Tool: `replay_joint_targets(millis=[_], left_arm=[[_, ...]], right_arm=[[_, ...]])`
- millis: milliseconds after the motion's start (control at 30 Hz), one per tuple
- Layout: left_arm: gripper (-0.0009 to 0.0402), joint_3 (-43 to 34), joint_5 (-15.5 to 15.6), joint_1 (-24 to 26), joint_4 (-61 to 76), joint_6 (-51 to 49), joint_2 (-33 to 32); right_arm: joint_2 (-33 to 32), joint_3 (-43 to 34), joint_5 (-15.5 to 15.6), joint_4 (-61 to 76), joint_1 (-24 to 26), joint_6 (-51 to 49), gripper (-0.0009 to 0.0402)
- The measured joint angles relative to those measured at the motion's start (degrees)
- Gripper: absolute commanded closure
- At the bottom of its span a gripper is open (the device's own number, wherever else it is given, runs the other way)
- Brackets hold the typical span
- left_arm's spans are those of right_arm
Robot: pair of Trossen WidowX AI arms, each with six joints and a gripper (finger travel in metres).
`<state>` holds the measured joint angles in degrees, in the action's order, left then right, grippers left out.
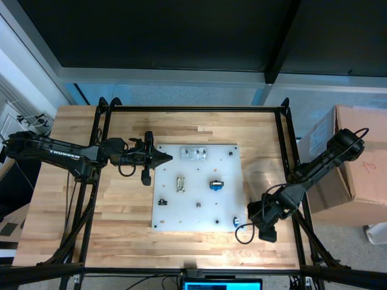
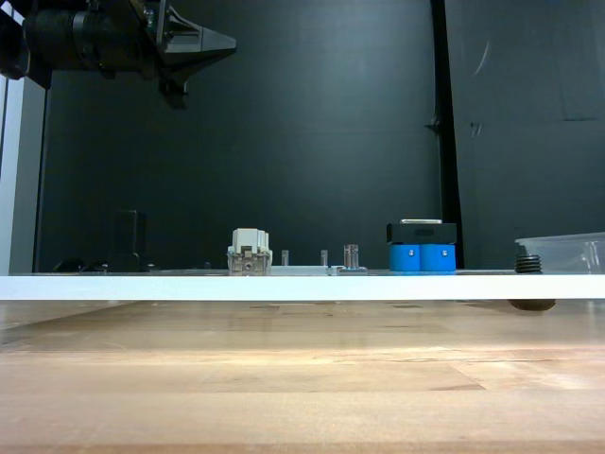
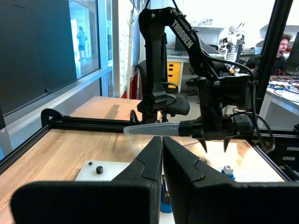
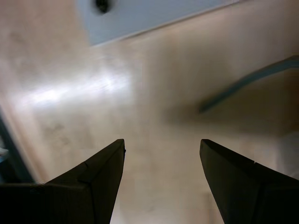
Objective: Remove the RJ45 connector from the taskboard and place in the container
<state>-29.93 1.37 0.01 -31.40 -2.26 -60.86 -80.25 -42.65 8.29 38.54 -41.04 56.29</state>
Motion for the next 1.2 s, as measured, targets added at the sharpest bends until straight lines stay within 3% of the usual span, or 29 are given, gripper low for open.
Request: replay_joint_targets(millis=[367,500,667,967,1200], left_arm=[[0.0393,0.0,0.0,0.0,0.0,0.0,0.0],[0.0393,0.0,0.0,0.0,0.0,0.0,0.0],[0.0393,0.0,0.0,0.0,0.0,0.0,0.0],[0.0393,0.0,0.0,0.0,0.0,0.0,0.0],[0.0393,0.0,0.0,0.0,0.0,0.0,0.0]], right_arm=[[1.4,0.8,-6.8,3.5,7.1,1.6,0.0169],[1.4,1.8,-8.0,3.5,9.9,5.9,0.0169],[1.4,2.7,-11.8,3.6,11.4,12.2,0.0171],[0.0,2.9,-13.3,2.9,13.3,13.9,0.0214],[-3.1,2.9,-13.2,1.5,13.3,14.0,0.0223]])
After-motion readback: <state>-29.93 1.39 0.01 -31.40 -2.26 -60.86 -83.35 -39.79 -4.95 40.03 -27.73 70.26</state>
